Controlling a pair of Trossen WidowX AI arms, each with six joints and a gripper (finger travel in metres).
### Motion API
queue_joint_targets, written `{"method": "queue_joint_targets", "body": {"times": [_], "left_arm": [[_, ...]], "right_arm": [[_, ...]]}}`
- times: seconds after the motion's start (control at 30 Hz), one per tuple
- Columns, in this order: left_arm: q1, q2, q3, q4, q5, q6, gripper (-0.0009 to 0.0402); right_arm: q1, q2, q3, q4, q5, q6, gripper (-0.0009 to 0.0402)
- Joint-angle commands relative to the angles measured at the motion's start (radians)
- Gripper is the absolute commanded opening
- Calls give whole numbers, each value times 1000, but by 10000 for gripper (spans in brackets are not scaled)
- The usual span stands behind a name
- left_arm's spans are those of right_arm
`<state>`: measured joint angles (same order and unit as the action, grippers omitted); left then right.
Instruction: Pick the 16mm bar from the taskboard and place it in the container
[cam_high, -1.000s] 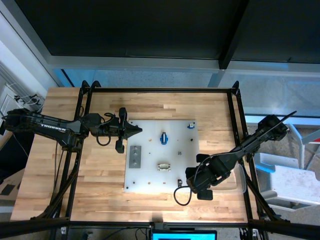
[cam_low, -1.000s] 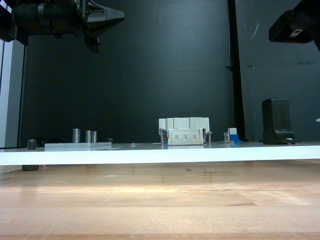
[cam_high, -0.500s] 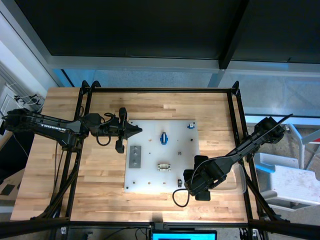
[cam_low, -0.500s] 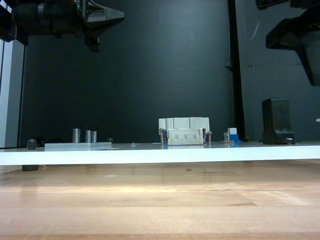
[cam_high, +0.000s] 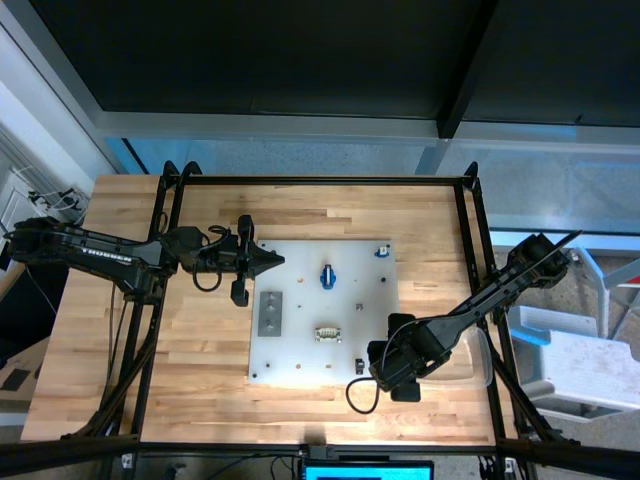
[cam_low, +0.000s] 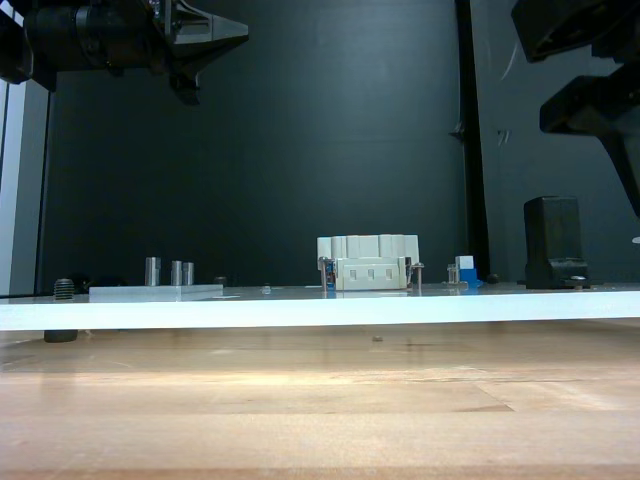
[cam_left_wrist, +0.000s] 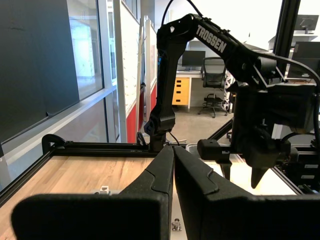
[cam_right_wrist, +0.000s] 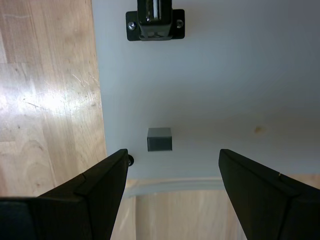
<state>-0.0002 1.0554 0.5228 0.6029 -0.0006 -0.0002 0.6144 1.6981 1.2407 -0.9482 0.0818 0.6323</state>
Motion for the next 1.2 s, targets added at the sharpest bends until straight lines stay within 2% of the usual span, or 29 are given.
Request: {"method": "queue_joint_targets", "body": {"times": [0.03,0.8,1.2], "left_arm": [[0,0,0,0,0,0,0],[0,0,0,0,0,0,0],[0,0,0,0,0,0,0]], "right_arm": [[0,0,-29,44,0,-13,254],[4,55,-43,89,-4,-61,252],[3,55,-48,94,-6,-62,194]]}}
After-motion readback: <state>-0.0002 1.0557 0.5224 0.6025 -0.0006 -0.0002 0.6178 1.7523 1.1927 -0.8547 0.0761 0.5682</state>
